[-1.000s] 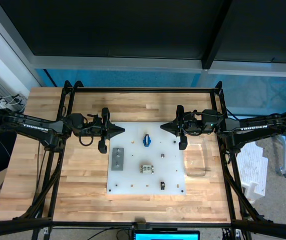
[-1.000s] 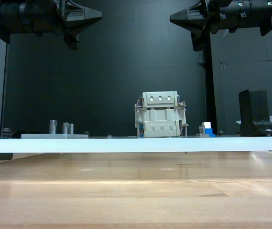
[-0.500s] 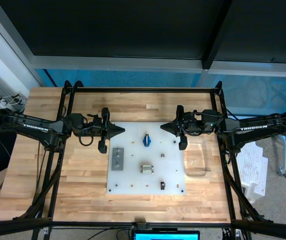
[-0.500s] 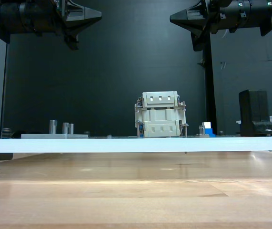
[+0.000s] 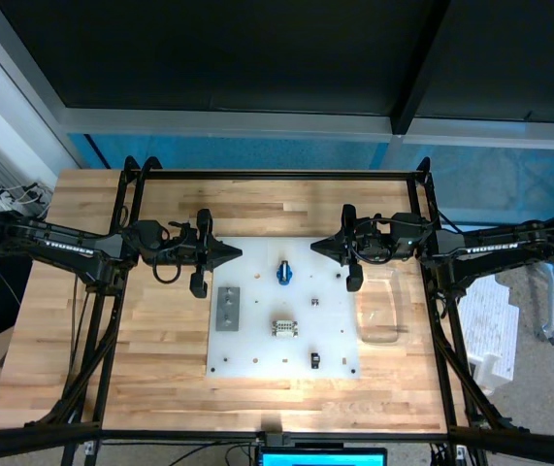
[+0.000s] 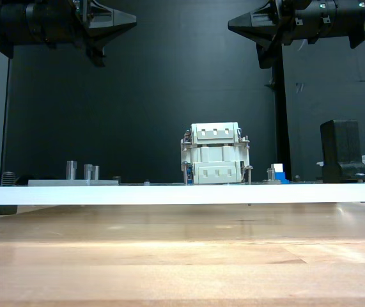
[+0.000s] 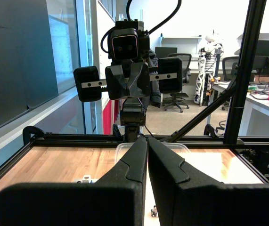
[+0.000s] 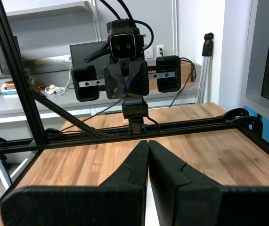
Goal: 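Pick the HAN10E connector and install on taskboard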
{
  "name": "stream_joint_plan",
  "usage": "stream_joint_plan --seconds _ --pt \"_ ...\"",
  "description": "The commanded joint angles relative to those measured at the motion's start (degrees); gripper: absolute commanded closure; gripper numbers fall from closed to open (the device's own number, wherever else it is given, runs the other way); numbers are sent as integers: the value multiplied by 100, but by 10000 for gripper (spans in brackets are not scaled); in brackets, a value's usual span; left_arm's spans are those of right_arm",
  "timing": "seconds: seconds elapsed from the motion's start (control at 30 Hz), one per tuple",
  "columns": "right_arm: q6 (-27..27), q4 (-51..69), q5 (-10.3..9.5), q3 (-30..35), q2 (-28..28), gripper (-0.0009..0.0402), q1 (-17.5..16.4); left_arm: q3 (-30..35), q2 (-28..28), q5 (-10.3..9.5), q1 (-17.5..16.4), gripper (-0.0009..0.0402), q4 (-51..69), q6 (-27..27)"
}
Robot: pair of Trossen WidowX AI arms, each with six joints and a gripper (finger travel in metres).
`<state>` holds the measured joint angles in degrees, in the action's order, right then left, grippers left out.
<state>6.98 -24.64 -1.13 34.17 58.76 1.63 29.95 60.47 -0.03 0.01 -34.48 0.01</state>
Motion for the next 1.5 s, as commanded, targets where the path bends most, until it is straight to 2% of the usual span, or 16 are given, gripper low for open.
stream_joint_plan --seconds 0.03,1.5 --pt "7 28 2 2 2 393 -2 0 2 2 -2 392 -2 0" --pt "7 149 0 2 4 393 0 0 2 2 0 392 0 0"
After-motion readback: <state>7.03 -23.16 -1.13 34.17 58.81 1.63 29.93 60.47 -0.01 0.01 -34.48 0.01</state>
